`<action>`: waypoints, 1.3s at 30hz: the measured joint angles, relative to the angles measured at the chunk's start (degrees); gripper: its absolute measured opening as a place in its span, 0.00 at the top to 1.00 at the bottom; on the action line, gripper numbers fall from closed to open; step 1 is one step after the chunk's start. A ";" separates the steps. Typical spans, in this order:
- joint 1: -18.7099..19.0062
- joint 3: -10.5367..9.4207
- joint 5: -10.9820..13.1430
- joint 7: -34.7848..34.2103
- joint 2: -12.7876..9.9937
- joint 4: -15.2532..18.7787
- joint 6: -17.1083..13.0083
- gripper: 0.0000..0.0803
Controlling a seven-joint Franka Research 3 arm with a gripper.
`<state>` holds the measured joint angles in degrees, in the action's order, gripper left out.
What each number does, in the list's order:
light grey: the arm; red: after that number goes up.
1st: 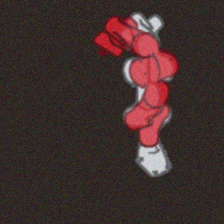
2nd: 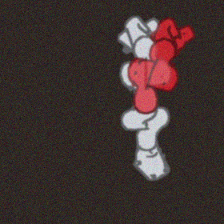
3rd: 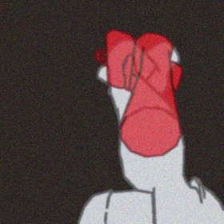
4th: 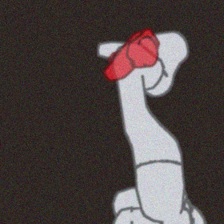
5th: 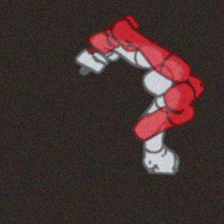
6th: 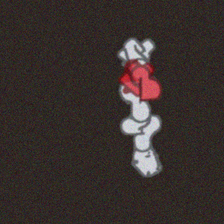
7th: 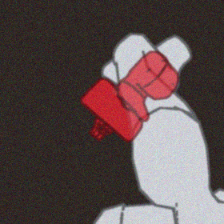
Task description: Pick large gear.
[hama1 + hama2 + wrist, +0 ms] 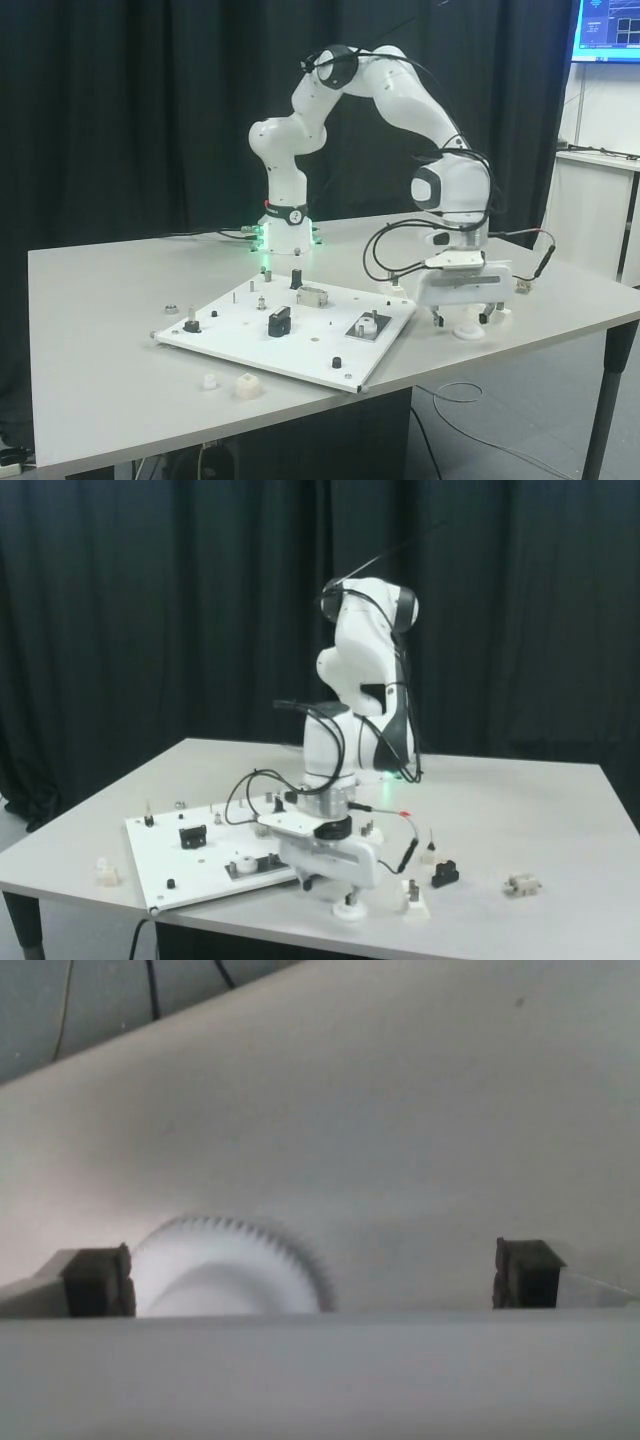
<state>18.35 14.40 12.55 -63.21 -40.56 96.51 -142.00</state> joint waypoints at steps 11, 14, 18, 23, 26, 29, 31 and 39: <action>1.78 -0.31 -3.35 0.00 -1.39 -1.09 1.67 0.00; 1.89 -0.61 -4.35 0.00 -1.56 -1.37 2.16 0.00; 1.88 -0.86 -5.30 0.00 -1.88 -1.77 2.57 0.00; 1.80 -1.00 -5.93 0.00 -2.44 -2.44 2.99 0.00; 1.66 -1.17 -6.18 0.00 -2.77 -2.75 3.02 0.00; 1.57 -1.28 -6.19 0.00 -3.09 -3.05 3.05 0.00; 1.54 -1.32 -6.19 0.06 -3.33 -3.31 3.12 0.00; 1.28 -1.47 -6.18 0.38 -4.07 -4.61 4.42 0.00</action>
<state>19.64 12.93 6.38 -62.83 -44.63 91.90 -137.58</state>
